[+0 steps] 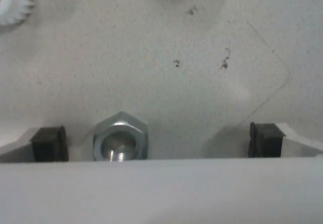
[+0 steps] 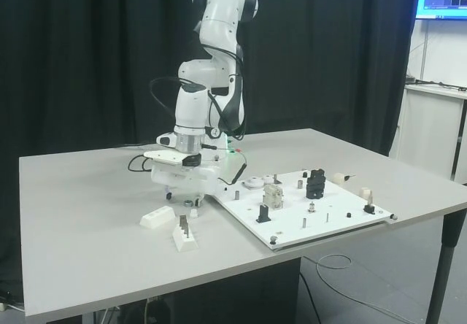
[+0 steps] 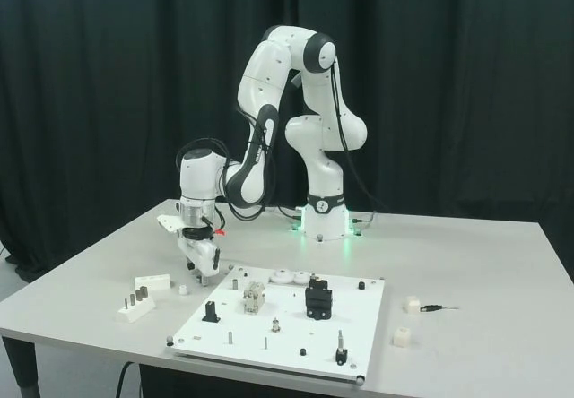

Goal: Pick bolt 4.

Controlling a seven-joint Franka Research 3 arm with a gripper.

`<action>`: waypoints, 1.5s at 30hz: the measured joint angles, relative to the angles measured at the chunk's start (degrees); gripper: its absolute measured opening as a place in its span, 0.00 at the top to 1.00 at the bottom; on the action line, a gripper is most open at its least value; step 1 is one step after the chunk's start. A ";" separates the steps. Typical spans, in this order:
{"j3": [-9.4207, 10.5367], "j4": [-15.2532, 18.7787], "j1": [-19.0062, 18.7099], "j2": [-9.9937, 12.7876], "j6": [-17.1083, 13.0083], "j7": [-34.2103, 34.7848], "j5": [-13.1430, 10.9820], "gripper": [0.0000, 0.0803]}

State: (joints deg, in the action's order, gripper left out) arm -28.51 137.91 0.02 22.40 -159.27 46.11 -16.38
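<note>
In the wrist view a grey metal bolt (image 1: 120, 139) with a hexagonal head and a threaded hollow stands on the pale table. My gripper (image 1: 156, 143) is open and low around it. The bolt lies between the two black fingertips (image 1: 49, 144), much nearer one than the other, and touches neither. From the room cameras the gripper (image 2: 182, 195) (image 3: 200, 271) hangs just above the table beside the white board's corner. The bolt itself is too small to pick out there.
A white board (image 2: 288, 225) (image 3: 287, 337) carries several small black and grey parts. Two white holder blocks (image 2: 157, 217) (image 2: 184, 238) lie on the table near the gripper. A white gear (image 1: 12, 2) shows at the edge of the wrist view.
</note>
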 joint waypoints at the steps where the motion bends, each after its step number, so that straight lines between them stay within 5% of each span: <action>1: 0.00 0.00 0.01 0.07 0.00 -0.38 -0.15 0.00; 7: 0.00 0.00 0.02 0.51 0.02 -1.76 -0.91 0.00; 8: 0.00 0.00 0.02 0.57 0.04 -2.03 -1.10 0.17; 13: 0.03 0.00 0.02 0.71 0.20 -3.07 -1.82 0.17; 14: 0.05 0.00 0.02 0.71 0.26 -3.11 -1.90 0.40; 23: 0.23 -0.04 0.01 0.68 0.59 -3.24 -2.12 0.40; 24: 0.24 -0.04 0.01 0.68 0.62 -3.26 -2.12 0.72; 45: 0.20 -0.60 -0.02 -1.81 2.62 -3.28 -2.16 0.72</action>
State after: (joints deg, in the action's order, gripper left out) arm -28.30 137.31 0.01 20.59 -156.65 42.84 -18.53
